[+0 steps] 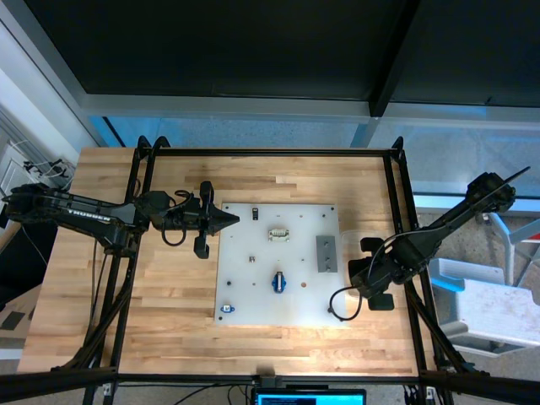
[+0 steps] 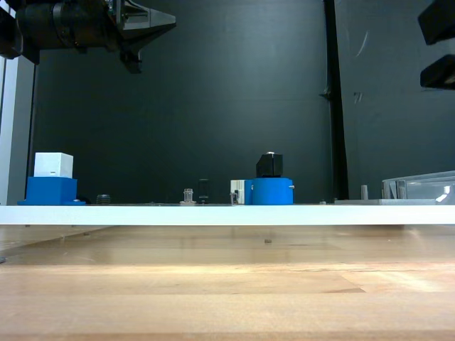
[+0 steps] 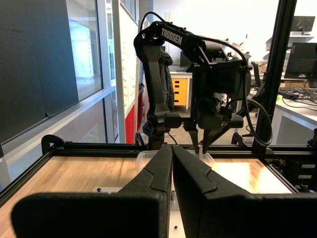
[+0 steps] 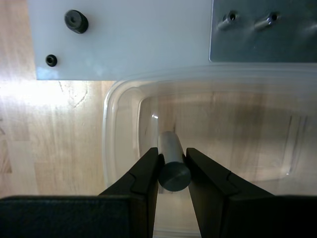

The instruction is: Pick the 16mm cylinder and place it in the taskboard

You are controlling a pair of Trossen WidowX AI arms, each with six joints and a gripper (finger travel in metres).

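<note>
Grip was the main thing to read: the right hand [image 4: 172, 155] had its two fingers pressed against the sides of the 16mm cylinder [image 4: 174, 173], holding it lengthwise with its round end face showing between them. The peg hung over the clear plastic tray [image 4: 111, 101], which sat just beside the taskboard [image 4: 138, 34] at the edge nearest the grey metal block [image 4: 262, 44]. Holding it by the sides left the ends free, which I judged would suit lowering it endwise into a hole in the taskboard. No part of it reached the plate, so placing was not yet done.

On the far side of the taskboard from the tray, the left hand [image 3: 172, 148] hovered high above the plate's edge, fingers closed together on nothing. It pointed inward across the board, probably parked out of the working arm's path.

Beneath the taskboard, the table [image 1: 126, 321] was pale jointed wood with a bright patch of reflected light near the plate's front edge, and black frame rails [image 1: 270, 152] ran around it. Beyond the board lay a dark panel, and the left wrist view showed glass partitions and office desks.
</note>
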